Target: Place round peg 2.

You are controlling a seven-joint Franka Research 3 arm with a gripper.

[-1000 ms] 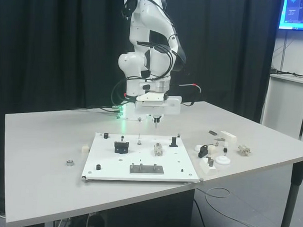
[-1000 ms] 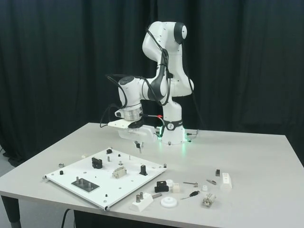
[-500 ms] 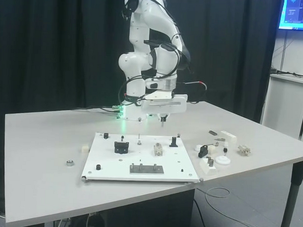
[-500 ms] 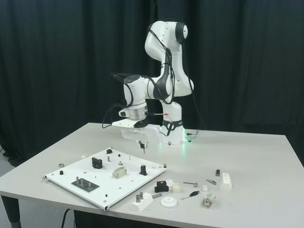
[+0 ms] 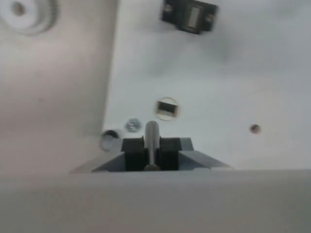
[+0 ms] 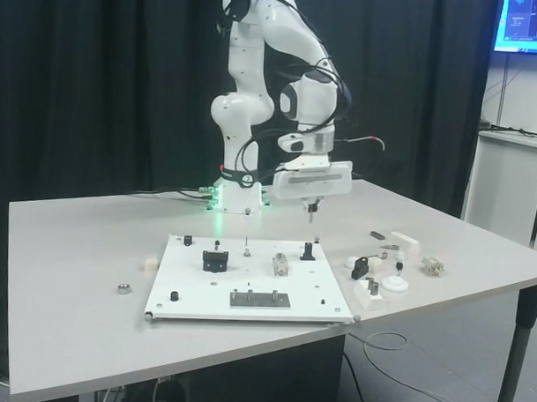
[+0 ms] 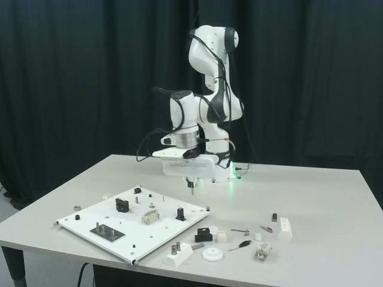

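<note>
Gripping round peg (image 5: 152, 138), above white board (image 5: 233, 82)

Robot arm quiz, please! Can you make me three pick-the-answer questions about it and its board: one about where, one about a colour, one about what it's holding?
1. Where is the end effector?
A. pressed flat on the middle of the white board
B. in the air over a corner of the white board
C. under the white board

2. What colour is the board?
A. black
B. green
C. white

3. What is the end effector doing?
A. shut on the round peg
B. open and empty
C. shut on nothing

Answers:
1. B, a gap shows beneath it by the board's corner.
2. C, its bare top is white.
3. A, the wrist view shows the peg clamped between the fingers.
</note>
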